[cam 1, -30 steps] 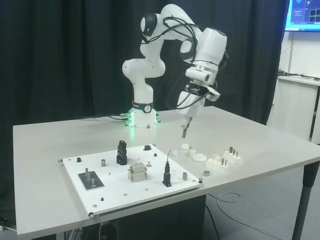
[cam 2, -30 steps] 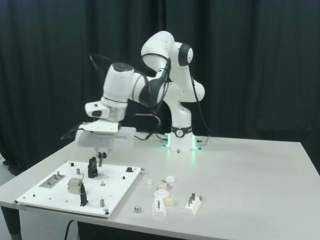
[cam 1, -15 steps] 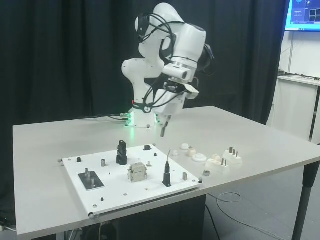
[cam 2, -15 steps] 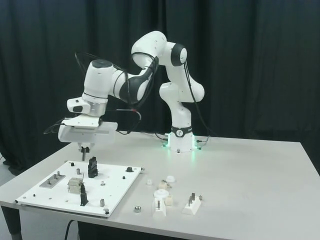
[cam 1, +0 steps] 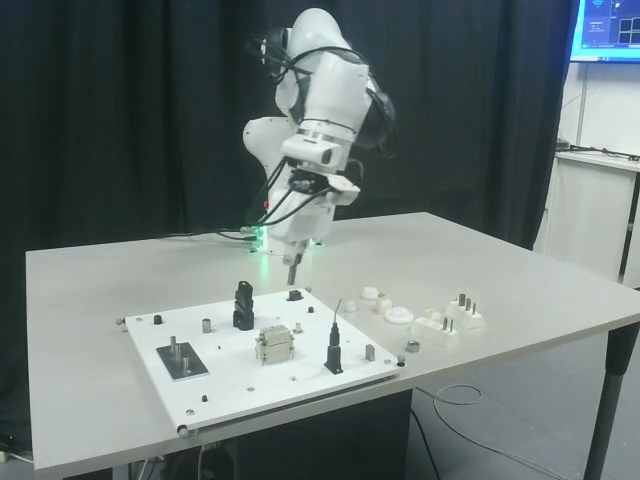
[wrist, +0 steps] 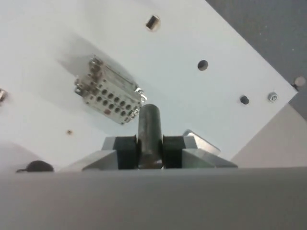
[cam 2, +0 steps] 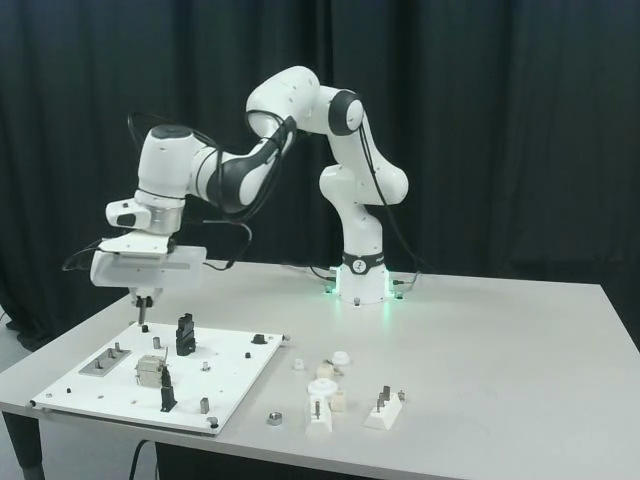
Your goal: Insert round peg 3.
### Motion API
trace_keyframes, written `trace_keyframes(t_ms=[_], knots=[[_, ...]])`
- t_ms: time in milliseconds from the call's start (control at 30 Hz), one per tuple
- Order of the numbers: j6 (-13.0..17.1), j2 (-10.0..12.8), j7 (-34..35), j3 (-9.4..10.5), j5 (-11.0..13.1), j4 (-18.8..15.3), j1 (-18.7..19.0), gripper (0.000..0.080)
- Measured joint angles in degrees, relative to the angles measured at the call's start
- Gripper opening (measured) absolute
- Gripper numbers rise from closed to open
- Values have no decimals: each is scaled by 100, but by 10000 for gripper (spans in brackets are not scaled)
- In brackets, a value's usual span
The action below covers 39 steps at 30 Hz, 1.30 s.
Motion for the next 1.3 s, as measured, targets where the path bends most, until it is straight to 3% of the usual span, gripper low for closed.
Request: trace_keyframes(t_ms=[300,667,967,1300], knots=[[271,259,-152,-172,605,2,-147,110],[433,813,-503,-465,1276,283,-170,110],[408,1274,-584,-504,1420,808,-312,110],[228,1627,-752,-507,1536,1349,-471,110]])
